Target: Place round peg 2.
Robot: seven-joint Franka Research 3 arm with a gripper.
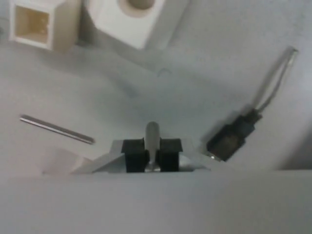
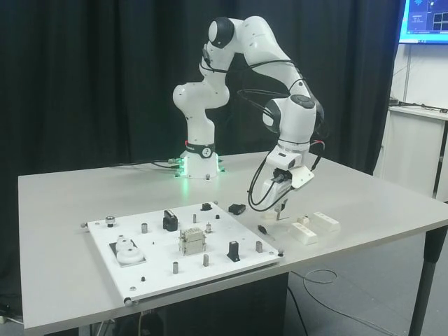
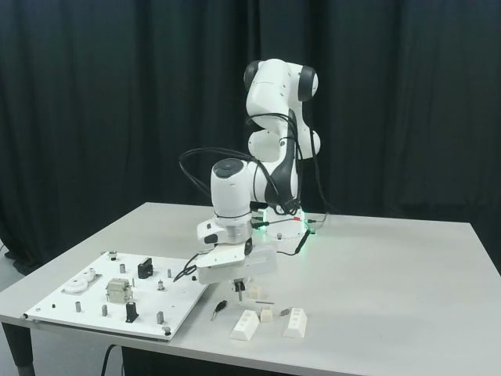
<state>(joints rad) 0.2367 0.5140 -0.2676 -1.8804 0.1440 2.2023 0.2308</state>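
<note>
The pincer [image 1: 152, 155] grasps a short grey metal round peg [image 1: 152, 136]; tilted, it could jam at the white board [image 2: 210, 269]

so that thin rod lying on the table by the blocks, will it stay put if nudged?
Probably not. The thin rod looks round, smooth and lies flat on the table, so it likely rolls sideways. It looks rigid and light, and probably slippery for the jaws.
</note>
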